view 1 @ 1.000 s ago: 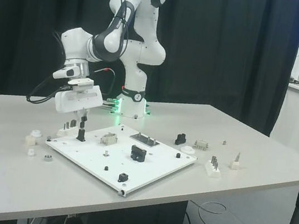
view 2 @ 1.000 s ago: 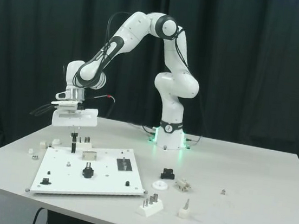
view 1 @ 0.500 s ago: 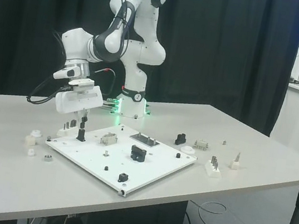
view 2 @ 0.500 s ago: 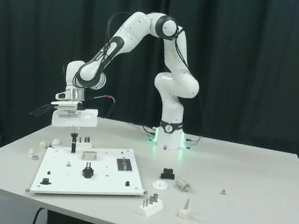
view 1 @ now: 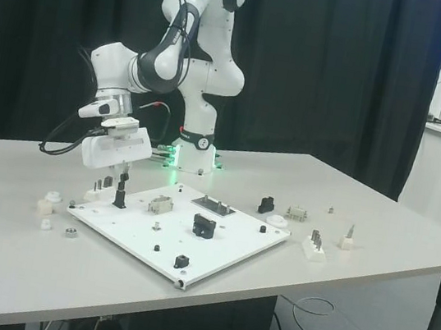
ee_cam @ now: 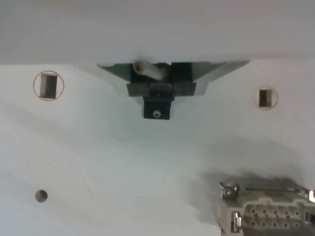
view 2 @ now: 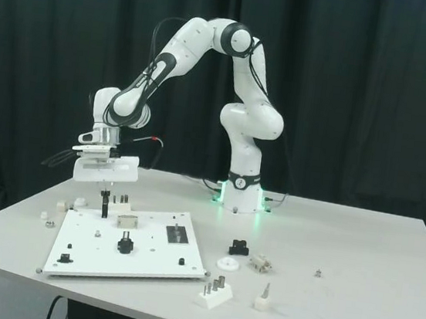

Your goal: Insert USB.

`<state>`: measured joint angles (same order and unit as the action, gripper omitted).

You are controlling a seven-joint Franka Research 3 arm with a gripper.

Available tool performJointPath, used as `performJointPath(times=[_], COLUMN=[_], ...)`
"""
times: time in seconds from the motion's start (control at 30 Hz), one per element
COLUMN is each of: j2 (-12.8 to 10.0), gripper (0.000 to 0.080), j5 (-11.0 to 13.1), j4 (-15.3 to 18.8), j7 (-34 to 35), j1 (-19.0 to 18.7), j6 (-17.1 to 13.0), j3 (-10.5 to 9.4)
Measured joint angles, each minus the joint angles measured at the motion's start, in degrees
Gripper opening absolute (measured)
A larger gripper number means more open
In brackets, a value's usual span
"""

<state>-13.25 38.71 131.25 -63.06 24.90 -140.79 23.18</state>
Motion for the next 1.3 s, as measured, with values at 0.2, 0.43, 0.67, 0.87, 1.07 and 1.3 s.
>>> performJointPath(times=[0.2, 0.43, 0.67, 0.87, 1.07, 1.3], j2=[-0.01, -0.02, -0.46, -0.49, -0.19, 1.06], gripper=[0.0092, 0.0092, 0.0092, 0.0398, 0.0695, 0.0795], j5=[0.04, 0.12, 0.15, 0.15, 0.1, -0.7], j4=[-0.01, -0.02, -0.07, -0.46, -1.43, -2.3], j7=[0.0, 0.0, 0.07, 0.32, 1.13, 2.2], j1=[-0.01, -0.01, -0.02, -0.17, -0.21, -0.21], j6=[0.0, 0.0, 0.0, 0.14, 1.13, 2.35], j3=[-0.01, -0.01, -0.02, -0.03, -0.02, 0.11])
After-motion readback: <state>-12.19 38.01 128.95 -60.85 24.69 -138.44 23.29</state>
